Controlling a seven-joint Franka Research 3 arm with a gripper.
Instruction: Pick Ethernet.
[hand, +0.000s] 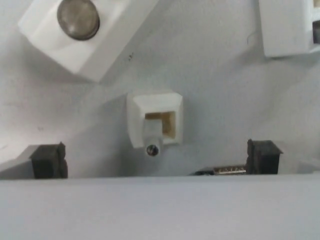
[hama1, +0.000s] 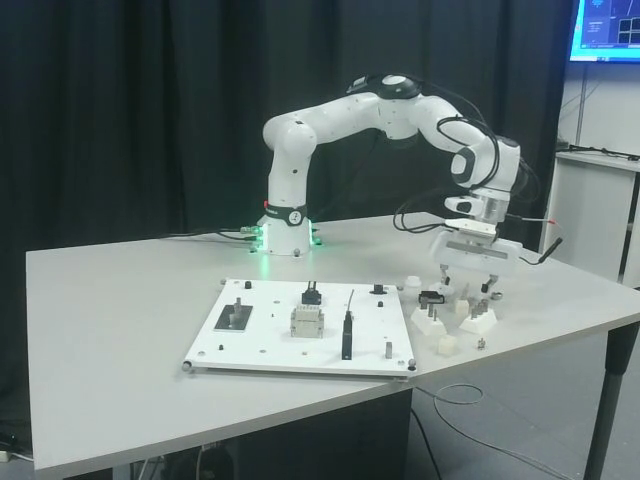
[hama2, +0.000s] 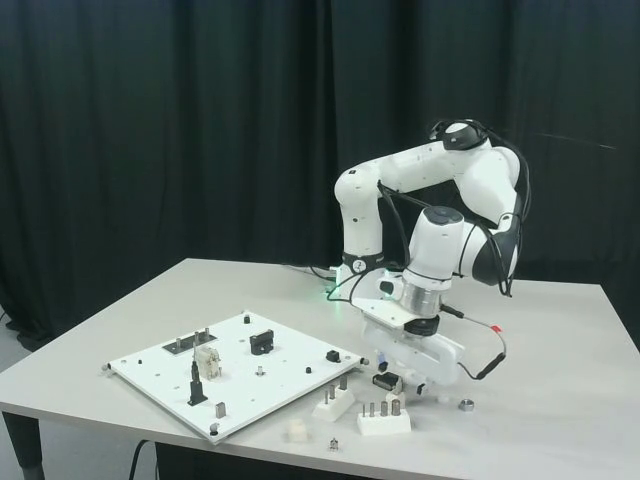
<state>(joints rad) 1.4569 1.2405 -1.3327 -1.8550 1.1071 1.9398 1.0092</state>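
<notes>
White and small, the Ethernet holder (hand: 155, 121) sits on the grey counter (hand: 210, 85) right under the claw (hand: 155, 159), whose two black fingers (hand: 49, 161) stand wide apart, so a crooked drop could bump it or grab the wrong white block (hand: 82, 35) nearby.

White arm (hama1: 370, 110) (black curtain (hama1: 150, 110))

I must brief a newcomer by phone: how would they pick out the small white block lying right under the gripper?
Start at the white assembly board on the grey table; beside it stand white holders under the gripper. The small white block lies loose between them. Unlike its neighbours, it has a square hollow.
</notes>
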